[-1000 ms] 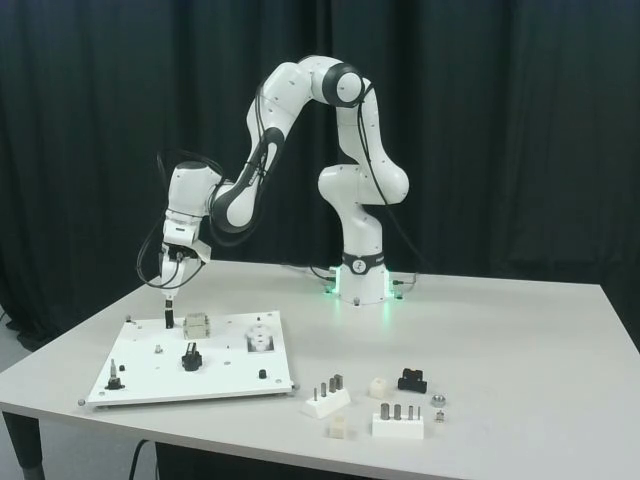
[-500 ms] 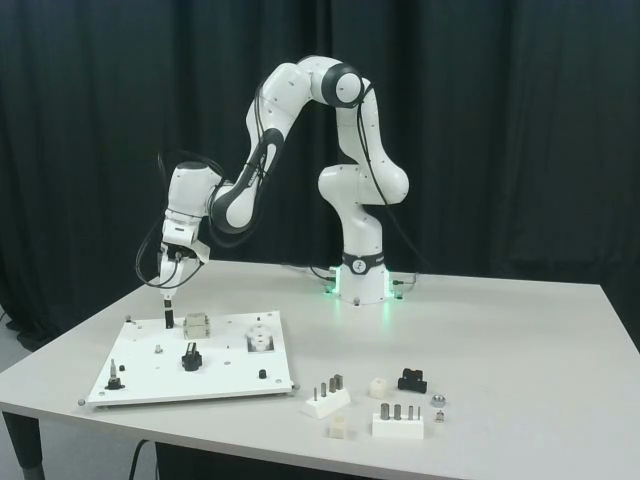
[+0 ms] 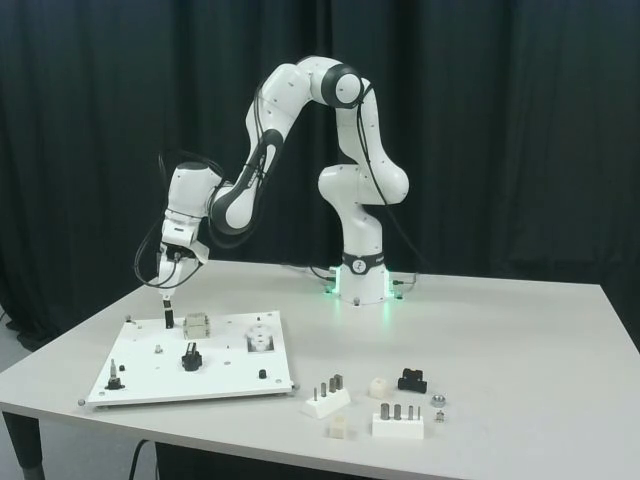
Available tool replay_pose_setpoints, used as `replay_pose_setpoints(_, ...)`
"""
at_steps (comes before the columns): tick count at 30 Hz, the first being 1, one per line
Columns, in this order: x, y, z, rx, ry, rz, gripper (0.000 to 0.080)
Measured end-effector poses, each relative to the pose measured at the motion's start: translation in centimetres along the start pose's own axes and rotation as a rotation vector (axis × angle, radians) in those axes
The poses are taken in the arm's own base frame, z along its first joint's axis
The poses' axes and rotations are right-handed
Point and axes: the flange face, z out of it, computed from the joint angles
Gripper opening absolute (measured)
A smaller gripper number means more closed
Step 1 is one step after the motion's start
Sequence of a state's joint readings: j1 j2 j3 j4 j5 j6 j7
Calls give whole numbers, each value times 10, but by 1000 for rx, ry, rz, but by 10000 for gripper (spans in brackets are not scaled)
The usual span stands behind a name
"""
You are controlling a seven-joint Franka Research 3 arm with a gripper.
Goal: Insert USB.
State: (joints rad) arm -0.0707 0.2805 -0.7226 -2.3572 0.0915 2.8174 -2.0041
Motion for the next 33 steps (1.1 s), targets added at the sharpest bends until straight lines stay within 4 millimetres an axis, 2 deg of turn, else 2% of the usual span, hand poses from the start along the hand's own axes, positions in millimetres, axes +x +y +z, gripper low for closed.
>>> replay_pose_setpoints(33, 4, -1, 5, 6, 7, 9, 64)
